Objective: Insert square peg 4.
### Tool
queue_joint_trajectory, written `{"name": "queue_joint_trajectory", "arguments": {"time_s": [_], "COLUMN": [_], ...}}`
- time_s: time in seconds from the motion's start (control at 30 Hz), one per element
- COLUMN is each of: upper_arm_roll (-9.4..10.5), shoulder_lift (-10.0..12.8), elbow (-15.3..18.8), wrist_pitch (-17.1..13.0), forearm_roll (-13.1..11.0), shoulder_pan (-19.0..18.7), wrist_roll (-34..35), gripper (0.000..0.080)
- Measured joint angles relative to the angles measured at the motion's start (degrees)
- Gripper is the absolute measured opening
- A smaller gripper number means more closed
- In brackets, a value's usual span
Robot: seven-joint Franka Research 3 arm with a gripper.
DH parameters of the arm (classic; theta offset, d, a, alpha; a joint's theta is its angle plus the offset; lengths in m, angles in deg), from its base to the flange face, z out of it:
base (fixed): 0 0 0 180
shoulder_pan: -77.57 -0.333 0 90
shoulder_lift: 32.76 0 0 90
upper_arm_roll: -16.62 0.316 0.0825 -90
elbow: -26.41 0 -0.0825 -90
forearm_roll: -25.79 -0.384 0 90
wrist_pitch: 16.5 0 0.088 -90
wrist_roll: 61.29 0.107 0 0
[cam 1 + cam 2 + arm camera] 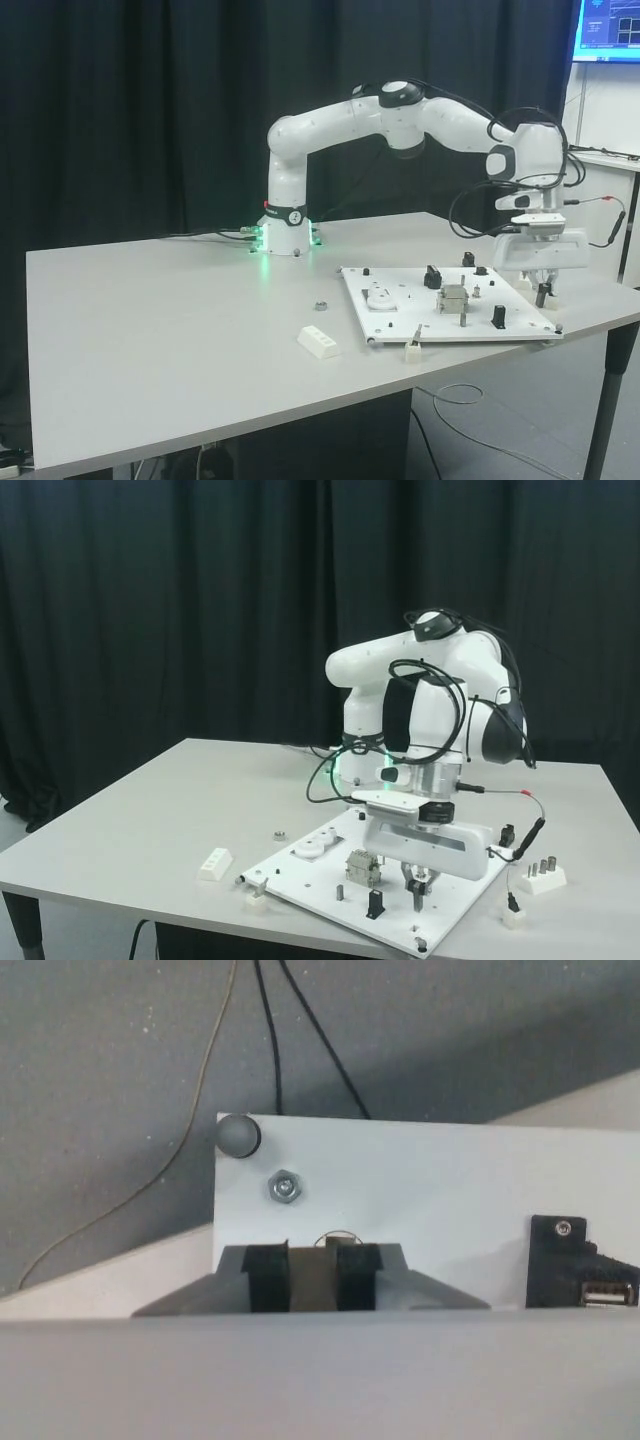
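In the wrist view my gripper (312,1278) has its two black fingers (266,1276) shut on a small peg (312,1282) held between them. It hangs just above the white assembly board (430,1190), near the board's corner. The first room view shows the gripper (543,290) over the board's (395,300) right edge. Seen from the second room view, the gripper (418,885) is low over the near part of the board (320,892), with the peg end pointing down. A white holder (541,876) with several upright pegs stands on the table to the right.
On the board are a round grey knob (237,1135), a hex nut (285,1188), a black USB socket block (585,1275) and a metal fixture (453,299). A white block (318,341) and a small ring (322,303) lie on the table. Cables (275,1030) run below the table edge.
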Motion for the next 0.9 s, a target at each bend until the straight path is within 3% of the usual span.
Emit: {"name": "queue_joint_trajectory", "arguments": {"time_s": [0.4, 0.9], "upper_arm_roll": [0.68, 1.45], "shoulder_lift": [-0.46, -0.58], "elbow": [2.22, 4.50], "wrist_pitch": [-3.46, -6.45], "forearm_roll": [1.55, 1.62], "shoulder_pan": [-2.09, -2.96], "wrist_roll": [1.70, 1.78], "gripper": [0.0095, 0.0095]}}
